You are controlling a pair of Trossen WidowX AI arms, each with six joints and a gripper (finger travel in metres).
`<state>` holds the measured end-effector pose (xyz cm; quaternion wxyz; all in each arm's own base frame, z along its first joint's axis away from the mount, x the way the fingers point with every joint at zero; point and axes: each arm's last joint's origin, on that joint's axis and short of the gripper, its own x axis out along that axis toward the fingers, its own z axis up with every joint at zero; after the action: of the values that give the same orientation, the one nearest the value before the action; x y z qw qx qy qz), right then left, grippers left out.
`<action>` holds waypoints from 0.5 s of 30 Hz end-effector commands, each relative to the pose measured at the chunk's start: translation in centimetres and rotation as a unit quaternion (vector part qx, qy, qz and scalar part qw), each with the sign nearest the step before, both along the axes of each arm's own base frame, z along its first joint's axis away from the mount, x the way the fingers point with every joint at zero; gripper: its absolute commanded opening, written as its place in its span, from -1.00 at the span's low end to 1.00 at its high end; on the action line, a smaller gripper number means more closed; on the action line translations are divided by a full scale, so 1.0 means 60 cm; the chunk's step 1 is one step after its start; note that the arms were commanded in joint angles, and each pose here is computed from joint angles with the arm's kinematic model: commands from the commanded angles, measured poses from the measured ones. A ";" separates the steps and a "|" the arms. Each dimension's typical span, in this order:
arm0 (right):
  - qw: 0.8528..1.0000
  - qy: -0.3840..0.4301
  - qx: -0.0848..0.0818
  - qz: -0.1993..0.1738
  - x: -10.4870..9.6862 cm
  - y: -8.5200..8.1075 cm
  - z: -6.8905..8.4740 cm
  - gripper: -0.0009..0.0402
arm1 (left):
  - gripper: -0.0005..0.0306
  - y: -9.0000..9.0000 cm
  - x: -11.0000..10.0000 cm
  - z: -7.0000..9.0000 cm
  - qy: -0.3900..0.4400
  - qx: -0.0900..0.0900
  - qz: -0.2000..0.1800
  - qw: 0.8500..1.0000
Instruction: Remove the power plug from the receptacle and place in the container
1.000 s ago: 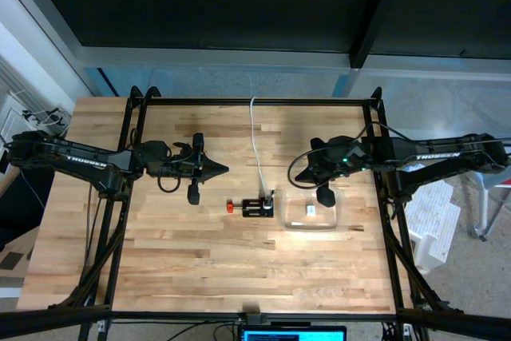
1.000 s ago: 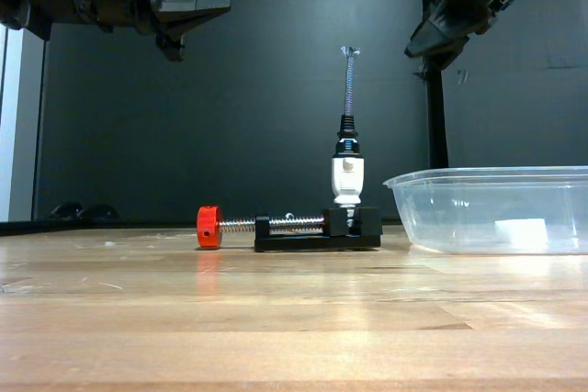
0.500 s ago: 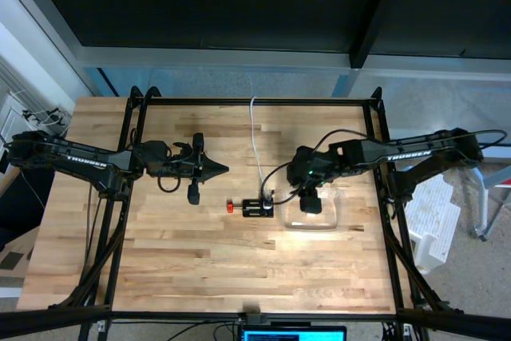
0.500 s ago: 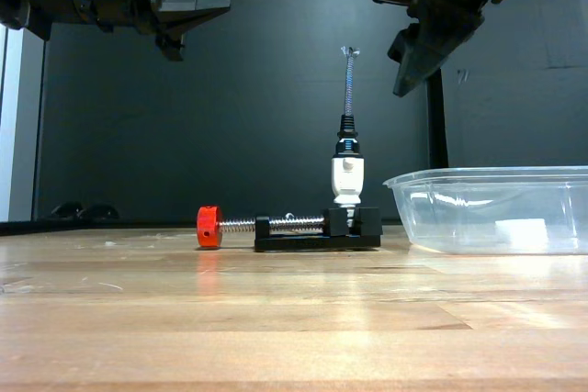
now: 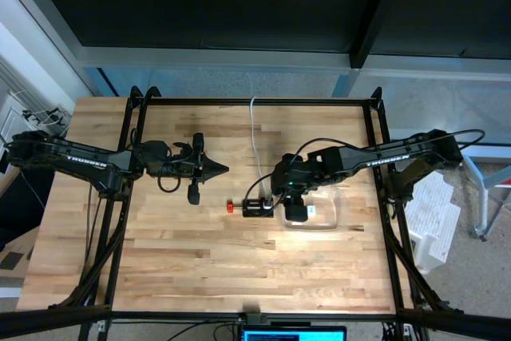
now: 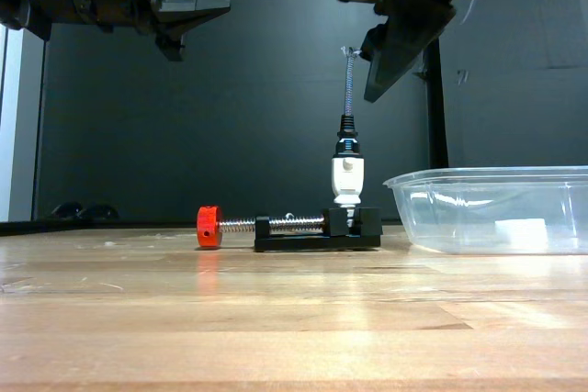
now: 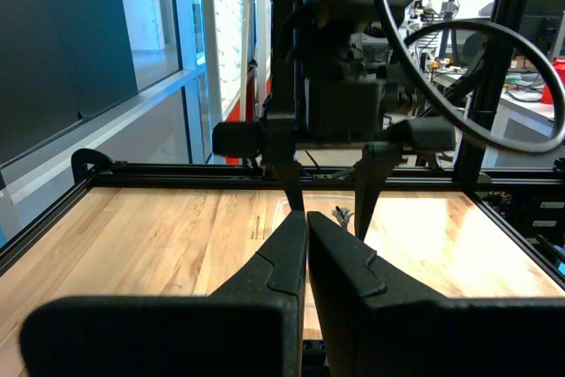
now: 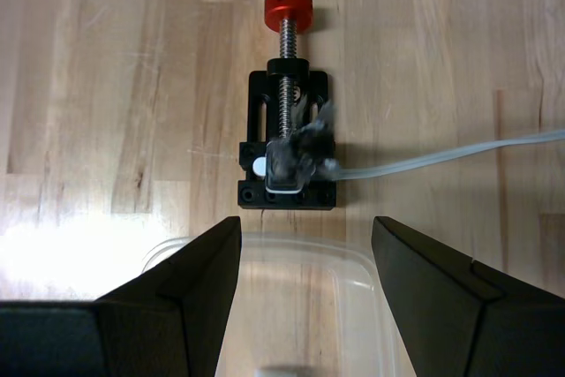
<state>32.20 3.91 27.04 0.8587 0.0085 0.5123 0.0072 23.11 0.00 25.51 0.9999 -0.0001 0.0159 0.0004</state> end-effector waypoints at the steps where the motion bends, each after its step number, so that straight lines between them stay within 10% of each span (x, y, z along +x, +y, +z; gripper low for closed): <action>1: 1.000 0.017 0.000 -0.003 0.012 0.002 -0.006 0.05 | -0.96 0.000 0.000 0.000 0.000 0.000 0.000 1.000; 15: 0.999 0.043 -0.003 -0.001 0.061 0.012 -0.038 0.05 | -0.97 0.000 0.000 0.000 0.000 0.000 0.000 1.000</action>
<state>35.64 4.57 24.89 0.8369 0.0072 0.5472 0.0039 23.11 0.00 25.51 0.9999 -0.0001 0.0159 0.0004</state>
